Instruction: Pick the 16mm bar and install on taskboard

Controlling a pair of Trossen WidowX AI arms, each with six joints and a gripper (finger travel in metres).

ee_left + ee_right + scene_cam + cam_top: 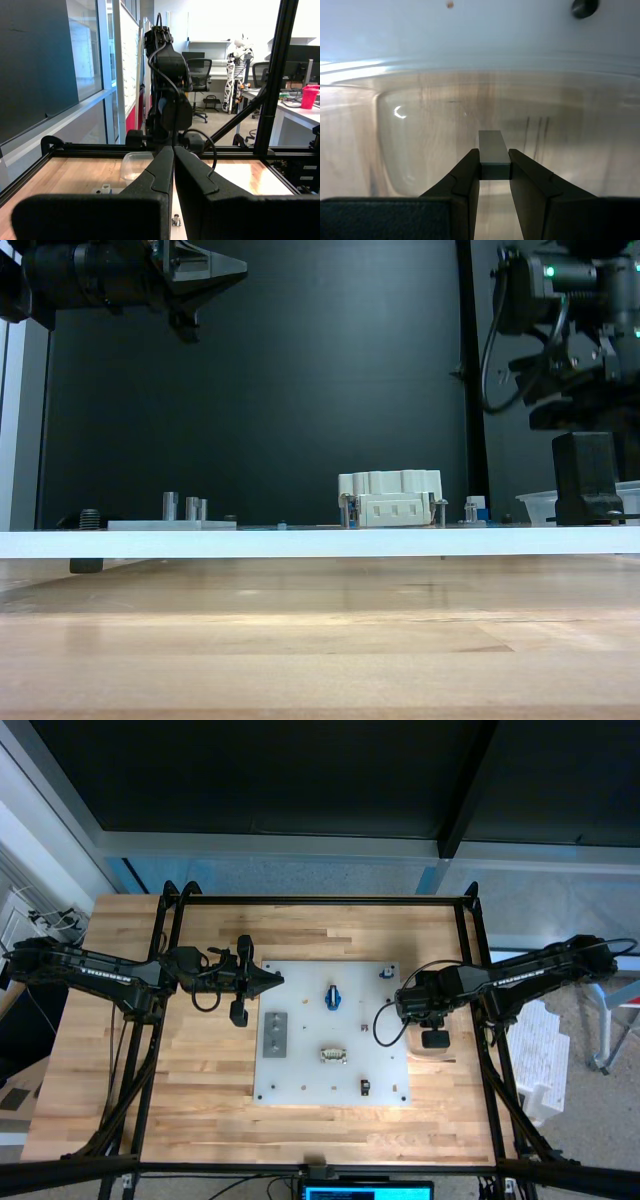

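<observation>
**Hands.** Right hand (pixel 494 159) is closed on the 16mm bar (pixel 493 145), holding it over the clear tray (pixel 390 145) just beside the right edge of the taskboard (pixel 300 1010); the bar is not yet on the board. Left hand (pixel 173 150) has its fingers pressed together and holds nothing; it is raised near the board's left edge.

**Risks.** The fingers (pixel 465 175) pinch only the near end of the bar; the rest juts out free. Smooth metal between smooth black fingers may pivot or slip in transfer; a drop would land in the tray or on the wooden surface (pixel 130 1050). A tilted bar would likely jam at its seat; which hole is meant cannot be told.

**Materials.** Bar: short, dull grey, smooth-faced metal; tray: thin, glossy plastic with rounded corners; board: flat matte white; surface: planked wood.
</observation>
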